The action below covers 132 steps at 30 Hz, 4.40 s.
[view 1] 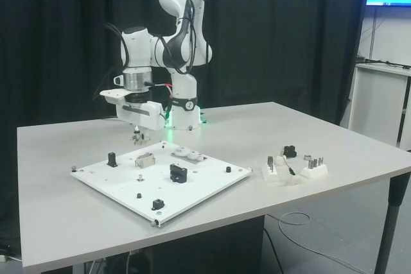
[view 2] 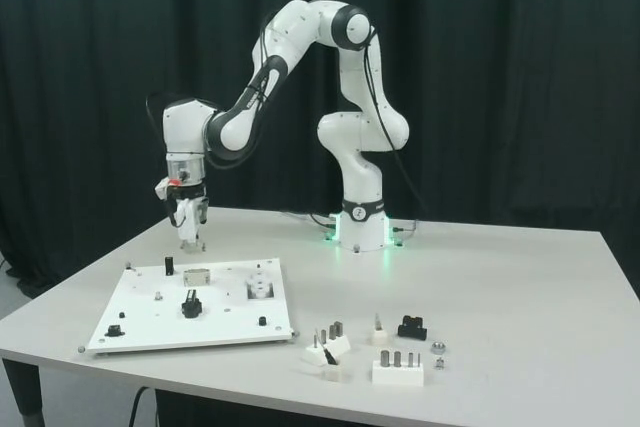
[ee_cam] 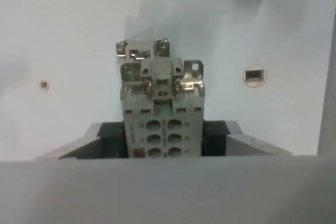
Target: Insert waterproof.
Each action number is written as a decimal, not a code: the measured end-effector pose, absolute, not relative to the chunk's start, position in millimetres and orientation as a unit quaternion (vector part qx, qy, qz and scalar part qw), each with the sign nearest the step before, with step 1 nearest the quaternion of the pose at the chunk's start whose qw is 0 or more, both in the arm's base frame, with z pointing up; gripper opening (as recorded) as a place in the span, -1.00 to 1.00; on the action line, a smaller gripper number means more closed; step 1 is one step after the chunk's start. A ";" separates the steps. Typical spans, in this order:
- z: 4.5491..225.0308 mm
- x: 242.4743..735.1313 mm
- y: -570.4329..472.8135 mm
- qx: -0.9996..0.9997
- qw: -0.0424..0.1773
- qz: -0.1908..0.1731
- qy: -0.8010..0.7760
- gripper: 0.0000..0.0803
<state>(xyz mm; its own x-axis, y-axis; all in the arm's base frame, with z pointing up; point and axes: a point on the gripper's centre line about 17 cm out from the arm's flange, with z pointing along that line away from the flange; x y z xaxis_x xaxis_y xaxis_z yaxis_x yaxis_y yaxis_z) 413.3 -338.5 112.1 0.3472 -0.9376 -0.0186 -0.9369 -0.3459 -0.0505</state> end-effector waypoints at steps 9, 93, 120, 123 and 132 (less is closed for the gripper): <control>108.3 417.2 -340.2 -0.815 0.034 0.015 0.579 -0.23; 78.0 417.9 -328.2 -0.822 0.059 0.082 0.560 -0.23; 78.1 425.2 -329.2 -0.815 0.064 0.072 0.571 -0.23; 78.0 425.3 -329.1 -0.815 0.064 0.072 0.571 -0.23; 77.1 425.3 -327.4 -0.815 0.065 0.074 0.570 -0.23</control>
